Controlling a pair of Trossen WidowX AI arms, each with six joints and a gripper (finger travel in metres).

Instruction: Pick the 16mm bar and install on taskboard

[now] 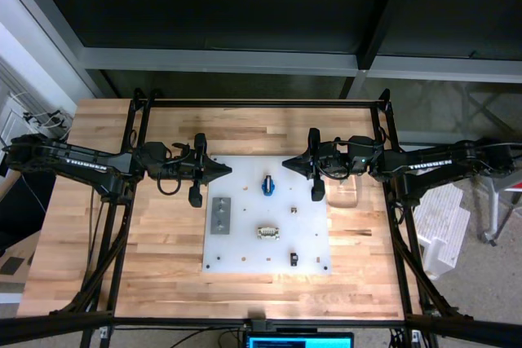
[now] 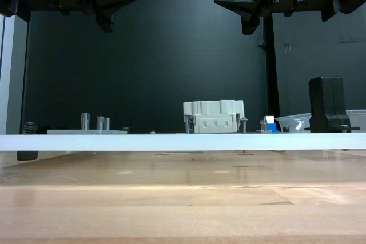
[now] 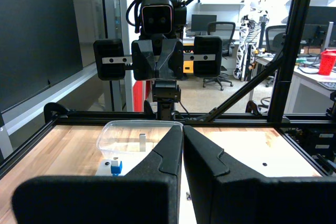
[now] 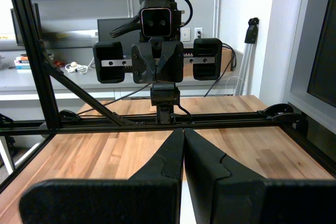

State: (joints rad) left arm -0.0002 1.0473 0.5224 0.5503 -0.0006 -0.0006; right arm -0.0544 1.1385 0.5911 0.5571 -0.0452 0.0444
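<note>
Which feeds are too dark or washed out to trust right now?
High view: evenly lit, the white taskboard bright yet readable, left hand and right hand shut, hovering above its far part. Low view: black backdrop, both hands mere silhouettes, foreground table soft. Left wrist view: bright room beyond, clear tray faint.

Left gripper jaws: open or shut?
Shut. Left gripper hangs above the left side of the taskboard, jaws pressed together, nothing between. Right gripper, also shut, hangs above its right side.
</note>
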